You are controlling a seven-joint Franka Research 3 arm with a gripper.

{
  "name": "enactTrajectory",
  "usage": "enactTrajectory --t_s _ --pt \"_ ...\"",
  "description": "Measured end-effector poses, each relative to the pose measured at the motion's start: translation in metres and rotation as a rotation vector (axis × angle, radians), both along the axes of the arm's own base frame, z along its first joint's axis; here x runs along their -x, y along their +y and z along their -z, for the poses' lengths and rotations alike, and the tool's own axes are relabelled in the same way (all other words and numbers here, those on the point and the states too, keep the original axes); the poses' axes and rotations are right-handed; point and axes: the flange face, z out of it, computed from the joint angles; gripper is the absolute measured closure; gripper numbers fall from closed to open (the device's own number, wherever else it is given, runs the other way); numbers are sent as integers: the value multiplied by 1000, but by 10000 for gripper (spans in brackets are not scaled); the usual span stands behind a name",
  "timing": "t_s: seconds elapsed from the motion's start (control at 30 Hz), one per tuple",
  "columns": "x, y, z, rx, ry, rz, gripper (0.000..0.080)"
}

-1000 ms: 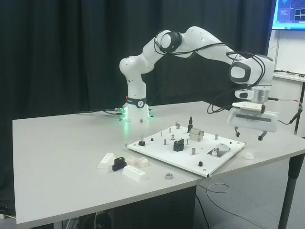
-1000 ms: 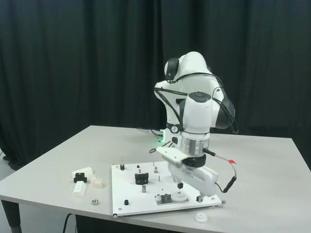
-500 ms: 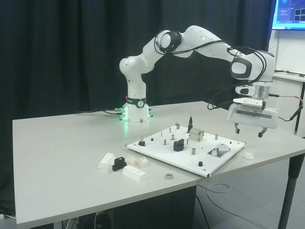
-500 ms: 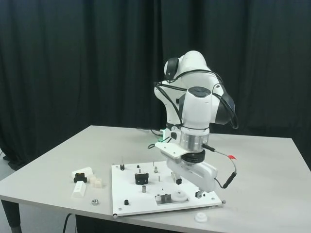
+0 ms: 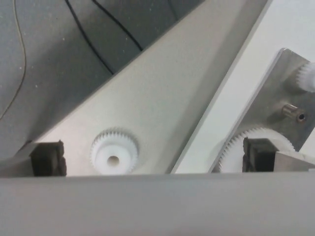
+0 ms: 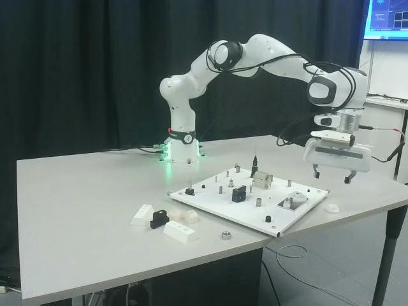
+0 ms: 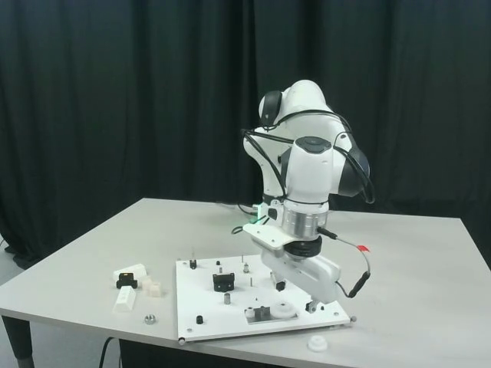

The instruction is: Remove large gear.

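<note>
Your gripper (image 6: 332,173) hangs with its fingers (image 5: 48,158) spread wide and empty above the white board's (image 6: 210,205) corner nearest the tabletop (image 6: 83,191) edge. One white gear (image 5: 114,152) lies loose on the bare tabletop just off that corner. The large gear (image 5: 231,150) sits on the board's grey metal plate (image 5: 275,105), beside a steel peg (image 5: 294,113).
</note>
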Motion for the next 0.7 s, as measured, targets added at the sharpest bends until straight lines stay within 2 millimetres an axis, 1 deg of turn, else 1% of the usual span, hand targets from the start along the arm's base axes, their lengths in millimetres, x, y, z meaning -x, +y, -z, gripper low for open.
enactTrajectory --t_s 0.27,0.7 --pt "2 -5 1 12 25 11 3" --pt "9 -33 -4 67 110 128 3"
